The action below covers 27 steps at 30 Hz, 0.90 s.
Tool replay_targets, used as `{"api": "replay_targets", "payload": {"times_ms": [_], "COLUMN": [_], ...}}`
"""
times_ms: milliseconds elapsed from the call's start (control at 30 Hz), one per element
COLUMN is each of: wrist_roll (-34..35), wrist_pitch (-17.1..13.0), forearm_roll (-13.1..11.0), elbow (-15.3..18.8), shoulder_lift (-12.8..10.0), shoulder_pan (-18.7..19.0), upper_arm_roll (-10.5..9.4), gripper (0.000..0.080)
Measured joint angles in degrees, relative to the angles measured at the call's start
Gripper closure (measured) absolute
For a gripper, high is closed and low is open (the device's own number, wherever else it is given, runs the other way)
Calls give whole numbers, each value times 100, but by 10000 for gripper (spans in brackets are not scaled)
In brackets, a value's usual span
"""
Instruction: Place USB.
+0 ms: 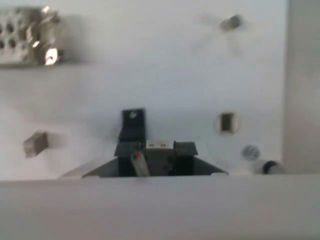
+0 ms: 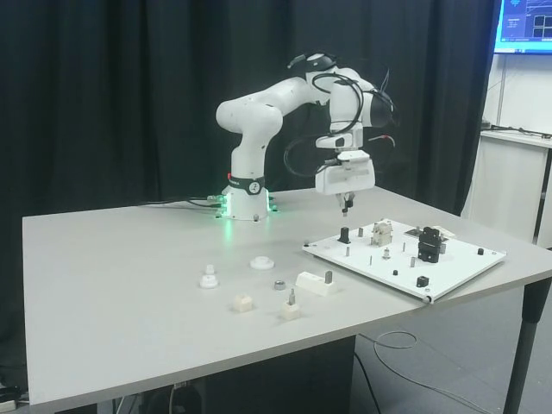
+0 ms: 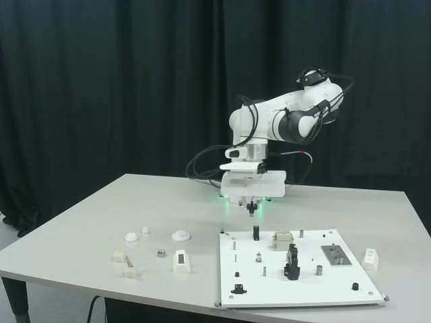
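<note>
The pincer (image 1: 154, 162) is clenched on the USB plug (image 1: 159, 146), a small rectangular piece held pointing down so it can enter a socket from above. It hangs above the far left part of the white board (image 3: 269, 286), just above a black upright block (image 3: 256, 233). The board is flat and smooth, studded with small pegs, on the grey worktop (image 2: 112, 259).

End effector (image 1: 158, 159) fingertips cut off by wrist housing; grip unreadable
</note>
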State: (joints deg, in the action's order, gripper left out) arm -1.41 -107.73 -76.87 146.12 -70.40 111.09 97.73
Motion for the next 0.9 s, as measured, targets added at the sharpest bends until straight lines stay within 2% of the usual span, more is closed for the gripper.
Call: {"api": "replay_targets", "payload": {"times_ms": [400, 633, 900], "wrist_roll": [169, 349, 367], "wrist_pitch": [-627, -877, -1110], "forearm_roll": [-1, -25, -182], "elbow": [-128, -221, -341], "shoulder_lift": [0, 1, 6], "shoulder_pan": [-335, -644, -1101], "upper_arm_roll": [2, 2, -48], "gripper": [662, 662, 662]}}
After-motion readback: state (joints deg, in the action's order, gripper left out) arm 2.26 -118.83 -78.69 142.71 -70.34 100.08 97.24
